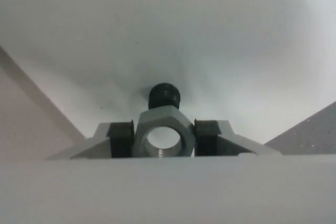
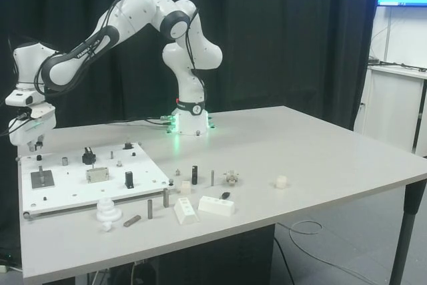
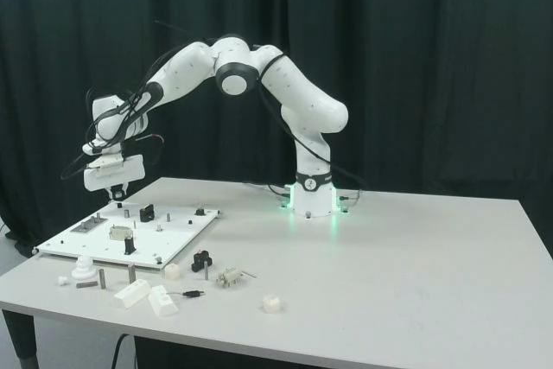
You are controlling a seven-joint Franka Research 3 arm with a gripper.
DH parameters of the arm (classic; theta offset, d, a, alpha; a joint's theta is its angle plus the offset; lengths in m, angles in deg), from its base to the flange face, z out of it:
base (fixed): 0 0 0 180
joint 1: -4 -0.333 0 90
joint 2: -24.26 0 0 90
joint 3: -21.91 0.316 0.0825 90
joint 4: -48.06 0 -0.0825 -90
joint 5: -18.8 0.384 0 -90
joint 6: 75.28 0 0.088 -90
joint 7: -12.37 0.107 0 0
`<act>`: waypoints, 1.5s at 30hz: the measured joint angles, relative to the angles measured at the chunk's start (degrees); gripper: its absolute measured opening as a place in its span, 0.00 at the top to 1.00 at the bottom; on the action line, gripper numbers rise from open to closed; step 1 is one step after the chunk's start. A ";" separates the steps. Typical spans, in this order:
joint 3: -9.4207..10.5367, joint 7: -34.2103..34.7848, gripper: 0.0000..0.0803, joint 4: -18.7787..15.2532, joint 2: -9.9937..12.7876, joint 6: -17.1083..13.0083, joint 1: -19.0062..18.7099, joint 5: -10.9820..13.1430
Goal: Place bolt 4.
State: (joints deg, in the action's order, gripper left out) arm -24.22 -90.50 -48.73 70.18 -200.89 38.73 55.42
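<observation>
In the wrist view my gripper (image 1: 164, 139) is shut on bolt 4 (image 1: 164, 129), a grey hexagonal piece with a round threaded hole, held between the black pads (image 1: 122, 137). A black round shape (image 1: 164, 96) shows just beyond it; I cannot tell whether it belongs to the bolt or to the surface below. Under them lies the white assembly board (image 1: 220, 51). In the room views the gripper (image 2: 32, 142) (image 3: 115, 194) hangs just above the far left corner of the white board (image 2: 67, 191) (image 3: 177, 232). The bolt is too small to make out there.
The board carries several small black and grey fixtures (image 2: 89, 157). In front of it on the grey table lie white blocks (image 2: 200, 206), a white stacked piece (image 2: 107, 213), black pins (image 2: 194, 175) and a small white round part (image 2: 281, 181). The arm's base (image 2: 189, 121) stands behind.
</observation>
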 joint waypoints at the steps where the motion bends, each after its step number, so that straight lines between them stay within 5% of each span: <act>1: -0.06 0.00 0.70 0.00 -0.01 0.04 -0.03 0.00; 45: -0.56 1.55 0.70 0.00 -0.64 1.55 -0.88 0.00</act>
State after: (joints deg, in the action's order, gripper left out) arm -24.78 -88.95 -48.73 69.54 -199.34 37.85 55.42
